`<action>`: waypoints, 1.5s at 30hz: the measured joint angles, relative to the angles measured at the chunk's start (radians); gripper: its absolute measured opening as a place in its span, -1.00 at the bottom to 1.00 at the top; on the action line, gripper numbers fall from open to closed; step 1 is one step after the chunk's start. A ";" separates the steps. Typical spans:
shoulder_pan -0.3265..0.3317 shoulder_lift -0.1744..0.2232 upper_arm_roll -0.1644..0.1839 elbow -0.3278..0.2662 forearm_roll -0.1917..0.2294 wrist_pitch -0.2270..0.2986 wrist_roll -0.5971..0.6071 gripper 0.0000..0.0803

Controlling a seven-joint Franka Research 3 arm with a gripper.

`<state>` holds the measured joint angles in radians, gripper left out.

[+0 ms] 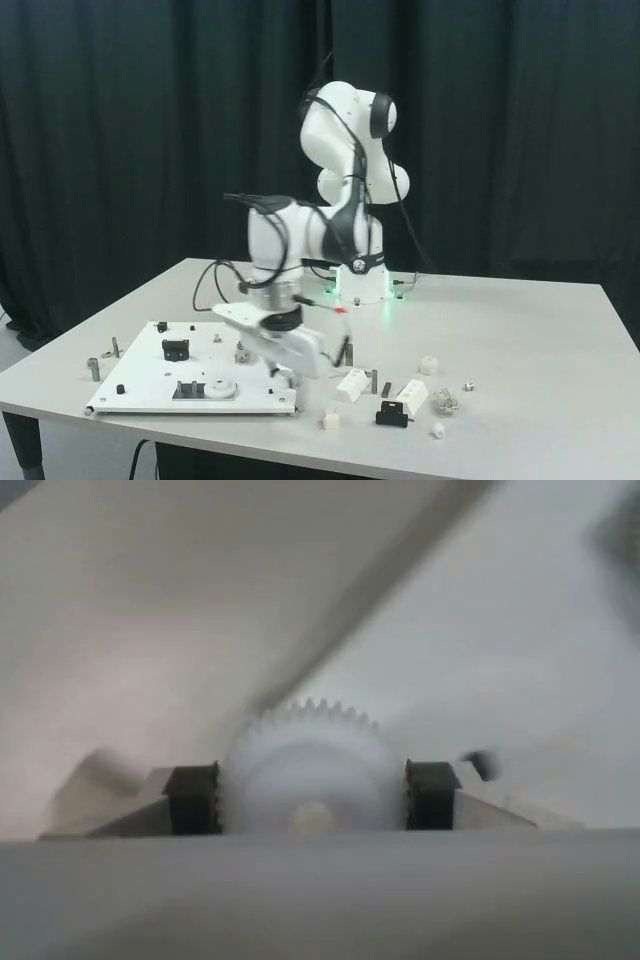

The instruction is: Place medium gear.

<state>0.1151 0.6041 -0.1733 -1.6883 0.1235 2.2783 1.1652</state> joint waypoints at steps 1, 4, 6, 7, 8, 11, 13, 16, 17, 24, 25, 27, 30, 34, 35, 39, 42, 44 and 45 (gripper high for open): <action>0.015 0.000 -0.001 0.000 -0.002 0.008 -0.006 -0.01; 0.053 0.000 -0.002 0.000 -0.016 0.031 -0.007 -0.01; 0.076 0.000 -0.002 0.000 -0.022 0.047 -0.007 -0.01; 0.088 0.000 -0.002 0.000 -0.025 0.054 -0.007 -0.01; 0.099 0.000 -0.002 0.000 -0.026 0.060 -0.007 -0.01; 0.127 0.001 -0.002 0.000 -0.026 0.072 -0.007 -0.01; 0.143 0.004 -0.002 0.000 -0.026 0.078 -0.007 -0.01; 0.165 0.011 -0.002 0.000 -0.026 0.092 -0.007 -0.01; 0.172 0.014 -0.001 0.000 -0.026 0.098 -0.007 -0.01; 0.208 0.044 0.004 0.010 -0.026 0.154 -0.014 -0.01; 0.211 0.049 0.006 0.014 -0.026 0.160 -0.018 -0.01; 0.215 0.061 0.011 0.023 -0.026 0.172 -0.022 -0.01; 0.216 0.077 0.019 0.042 -0.026 0.176 -0.022 -0.01; 0.216 0.099 0.027 0.068 -0.025 0.176 -0.022 -0.01; 0.216 0.105 0.028 0.073 -0.025 0.176 -0.022 -0.01; 0.216 0.124 0.035 0.086 -0.017 0.174 -0.022 -0.01; 0.216 0.137 0.041 0.092 -0.011 0.171 -0.022 -0.01; 0.216 0.146 0.047 0.096 -0.010 0.170 -0.022 -0.01; 0.216 0.151 0.049 0.097 -0.010 0.170 -0.022 -0.01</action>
<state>0.3314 0.7549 -0.1239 -1.5908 0.1132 2.4480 1.1430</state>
